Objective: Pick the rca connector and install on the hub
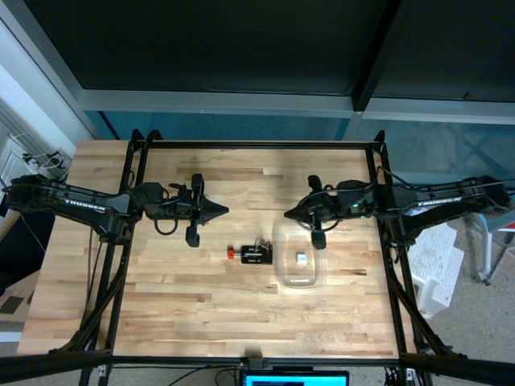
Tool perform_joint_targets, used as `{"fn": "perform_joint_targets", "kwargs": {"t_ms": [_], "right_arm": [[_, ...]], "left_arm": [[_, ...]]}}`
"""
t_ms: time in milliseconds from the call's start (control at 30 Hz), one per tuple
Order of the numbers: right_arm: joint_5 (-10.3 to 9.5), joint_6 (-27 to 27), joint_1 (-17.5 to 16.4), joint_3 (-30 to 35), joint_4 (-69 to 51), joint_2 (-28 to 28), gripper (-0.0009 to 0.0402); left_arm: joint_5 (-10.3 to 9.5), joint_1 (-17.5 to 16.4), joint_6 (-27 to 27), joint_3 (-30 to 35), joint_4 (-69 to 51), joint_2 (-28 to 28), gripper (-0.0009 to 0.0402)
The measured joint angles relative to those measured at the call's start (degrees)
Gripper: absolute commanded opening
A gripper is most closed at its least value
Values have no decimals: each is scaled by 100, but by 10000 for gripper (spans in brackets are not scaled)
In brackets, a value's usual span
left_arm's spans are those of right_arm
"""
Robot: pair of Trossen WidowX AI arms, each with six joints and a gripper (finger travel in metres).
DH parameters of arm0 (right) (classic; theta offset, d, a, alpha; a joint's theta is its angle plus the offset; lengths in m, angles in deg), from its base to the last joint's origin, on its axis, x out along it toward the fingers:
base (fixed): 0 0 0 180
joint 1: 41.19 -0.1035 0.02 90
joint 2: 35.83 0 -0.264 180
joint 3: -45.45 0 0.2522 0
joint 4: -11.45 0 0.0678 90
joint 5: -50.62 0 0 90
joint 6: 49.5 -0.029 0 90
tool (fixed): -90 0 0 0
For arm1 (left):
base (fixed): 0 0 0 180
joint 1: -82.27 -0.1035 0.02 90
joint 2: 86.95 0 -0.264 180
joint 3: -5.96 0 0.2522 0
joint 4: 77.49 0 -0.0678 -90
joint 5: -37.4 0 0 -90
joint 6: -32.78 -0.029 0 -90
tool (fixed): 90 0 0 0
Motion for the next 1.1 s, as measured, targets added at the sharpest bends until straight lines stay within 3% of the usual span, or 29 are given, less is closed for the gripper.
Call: {"fn": "perform_joint_targets", "kwargs": {"t_ms": [233, 533, 1100], "right_arm": [[-380, 39, 232, -691, 911, -654, 0], [-382, 162, 273, -1311, 1735, -1137, 0], [-402, 138, 273, -1349, 1731, -1196, 0]], "left_arm": [[-2, 0, 0, -2, 4, 0, 0], [-2, 0, 0, -2, 2, 0, 0], [-2, 0, 0, 0, 4, 0, 0]]}}
